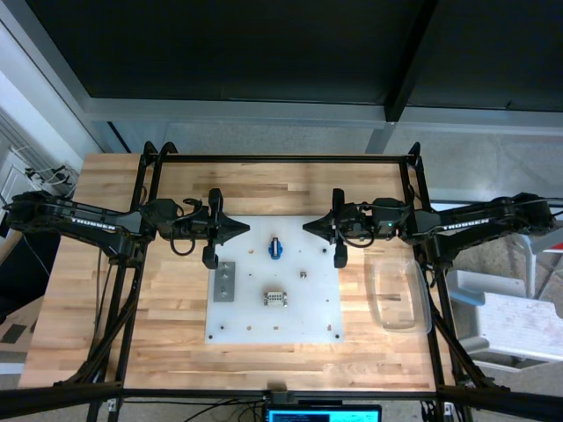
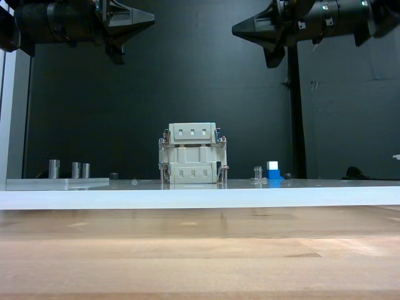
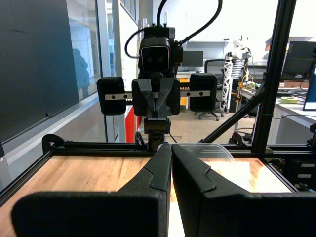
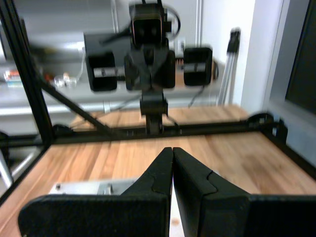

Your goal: Remove the HAN10-E connector and place it in the container

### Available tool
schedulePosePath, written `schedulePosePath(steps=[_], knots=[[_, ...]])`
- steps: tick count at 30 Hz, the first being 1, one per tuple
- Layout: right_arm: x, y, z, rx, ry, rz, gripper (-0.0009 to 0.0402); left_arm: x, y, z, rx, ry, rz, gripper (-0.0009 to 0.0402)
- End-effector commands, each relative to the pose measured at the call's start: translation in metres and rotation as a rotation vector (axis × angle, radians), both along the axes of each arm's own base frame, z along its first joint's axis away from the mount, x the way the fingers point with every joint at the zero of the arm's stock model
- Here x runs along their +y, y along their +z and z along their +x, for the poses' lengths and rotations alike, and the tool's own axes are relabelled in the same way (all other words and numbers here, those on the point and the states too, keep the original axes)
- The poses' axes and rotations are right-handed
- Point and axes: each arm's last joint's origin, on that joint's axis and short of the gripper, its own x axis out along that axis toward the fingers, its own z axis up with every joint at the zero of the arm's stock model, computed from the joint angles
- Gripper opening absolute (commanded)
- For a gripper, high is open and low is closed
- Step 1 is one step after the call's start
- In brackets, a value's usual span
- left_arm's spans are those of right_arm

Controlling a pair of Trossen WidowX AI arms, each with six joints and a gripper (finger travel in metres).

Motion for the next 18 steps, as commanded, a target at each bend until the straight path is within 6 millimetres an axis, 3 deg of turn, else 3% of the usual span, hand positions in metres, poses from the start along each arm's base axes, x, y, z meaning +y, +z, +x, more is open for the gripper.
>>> schedulePosePath(steps=[1,18], knots=[[0.001,0.012,0.004,0.08,0.008,-0.006,0.0,0.0,0.0,0.0,0.0,0.0,0.0,0.0],[0.016,0.052,0.053,0.59,0.182,-0.007,0.0,0.0,0.001,0.0,-0.006,0.004,-0.017,0.0]])
